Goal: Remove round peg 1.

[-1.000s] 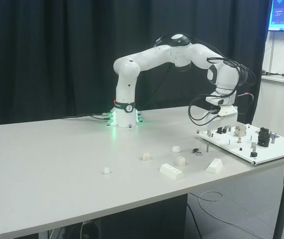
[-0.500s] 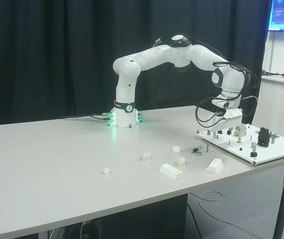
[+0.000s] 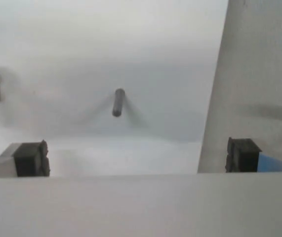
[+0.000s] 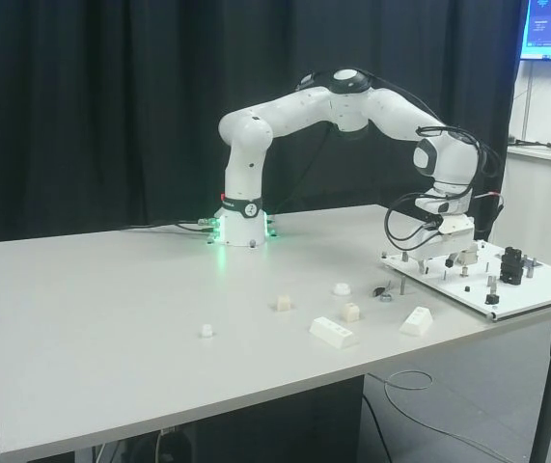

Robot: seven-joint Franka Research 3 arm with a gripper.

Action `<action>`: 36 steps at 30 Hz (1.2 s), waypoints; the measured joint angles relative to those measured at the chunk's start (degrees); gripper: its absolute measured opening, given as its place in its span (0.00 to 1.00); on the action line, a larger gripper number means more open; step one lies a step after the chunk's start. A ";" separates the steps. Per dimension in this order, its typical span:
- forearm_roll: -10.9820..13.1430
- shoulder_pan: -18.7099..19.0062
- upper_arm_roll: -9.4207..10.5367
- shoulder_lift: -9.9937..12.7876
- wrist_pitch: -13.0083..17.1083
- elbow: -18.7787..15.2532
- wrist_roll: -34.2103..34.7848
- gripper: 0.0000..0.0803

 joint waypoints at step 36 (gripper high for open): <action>0.54 -0.18 1.73 0.00 4.82 0.64 0.93 0.26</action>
